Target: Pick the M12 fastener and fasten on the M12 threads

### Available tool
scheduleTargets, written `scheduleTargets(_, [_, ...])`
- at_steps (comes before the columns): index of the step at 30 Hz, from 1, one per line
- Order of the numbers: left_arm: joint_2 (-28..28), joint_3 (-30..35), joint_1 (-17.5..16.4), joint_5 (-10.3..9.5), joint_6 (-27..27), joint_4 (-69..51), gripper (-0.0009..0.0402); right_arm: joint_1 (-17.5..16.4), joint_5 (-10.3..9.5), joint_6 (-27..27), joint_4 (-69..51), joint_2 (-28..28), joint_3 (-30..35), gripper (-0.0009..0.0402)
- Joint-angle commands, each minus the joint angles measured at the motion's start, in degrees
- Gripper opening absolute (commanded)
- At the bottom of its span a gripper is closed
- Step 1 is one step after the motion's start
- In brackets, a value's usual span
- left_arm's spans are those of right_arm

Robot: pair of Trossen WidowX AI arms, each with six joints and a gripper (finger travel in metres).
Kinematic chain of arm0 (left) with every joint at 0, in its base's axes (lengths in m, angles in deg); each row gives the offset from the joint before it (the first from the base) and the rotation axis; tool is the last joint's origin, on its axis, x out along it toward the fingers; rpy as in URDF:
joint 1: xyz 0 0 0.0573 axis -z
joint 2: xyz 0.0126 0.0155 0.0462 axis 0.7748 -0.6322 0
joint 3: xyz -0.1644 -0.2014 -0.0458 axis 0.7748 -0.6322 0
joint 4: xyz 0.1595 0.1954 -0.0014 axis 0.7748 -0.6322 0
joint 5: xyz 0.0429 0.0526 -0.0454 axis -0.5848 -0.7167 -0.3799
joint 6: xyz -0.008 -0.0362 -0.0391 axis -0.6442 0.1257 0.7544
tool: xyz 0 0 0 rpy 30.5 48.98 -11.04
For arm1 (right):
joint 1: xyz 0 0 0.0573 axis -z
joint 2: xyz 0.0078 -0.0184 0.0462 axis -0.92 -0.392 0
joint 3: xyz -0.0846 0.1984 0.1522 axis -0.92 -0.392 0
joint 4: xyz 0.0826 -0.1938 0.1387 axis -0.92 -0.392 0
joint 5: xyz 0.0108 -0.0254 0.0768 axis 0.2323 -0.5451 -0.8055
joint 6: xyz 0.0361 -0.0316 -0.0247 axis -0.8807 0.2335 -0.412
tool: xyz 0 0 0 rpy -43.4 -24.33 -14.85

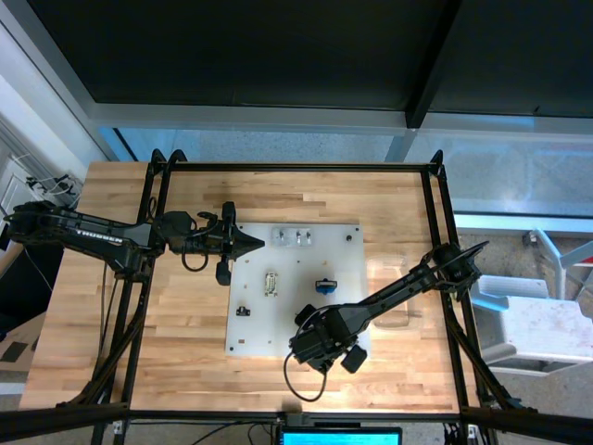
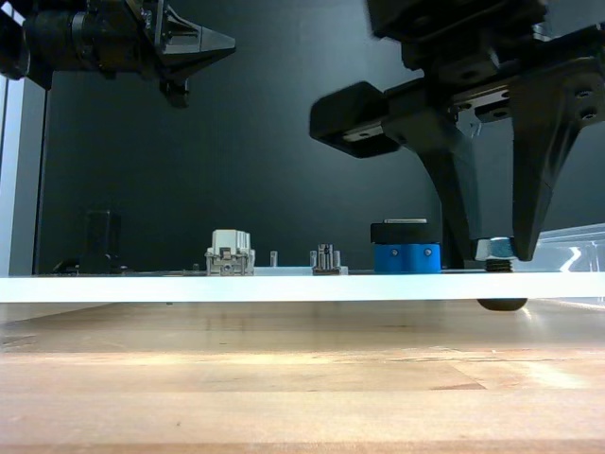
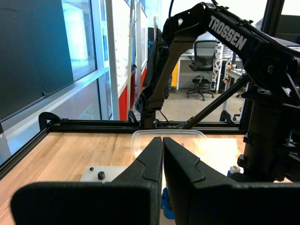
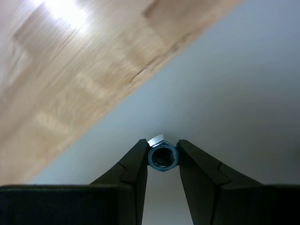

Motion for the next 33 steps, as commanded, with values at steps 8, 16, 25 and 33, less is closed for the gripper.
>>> scheduleTargets(8, [0.00,0.00,-0.02,0.00,0.00,0.00,0.0000,0.13,-0.02,-36.44,-0.46,-0.02,-0.02,0.0023])
scheduleTargets(16, [0.00,0.00,-0.02,0.00,-0.02,0.00,0.0000,0.39,-0.02,-71.36,-0.48,-0.02,-0.04,0.0023])
scheduleTargets(25, [0.00,0.00,0.00,0.00,0.00,0.00,0.0000,0.48,0.00,-104.96,-0.46,-0.02,-0.04,0.0023])
scheduleTargets(33, [0.00,0.00,0.00,0.00,-0.02,0.00,0.0000,0.48,0.02,-132.06,-0.42,-0.02,-0.04,0.0023])
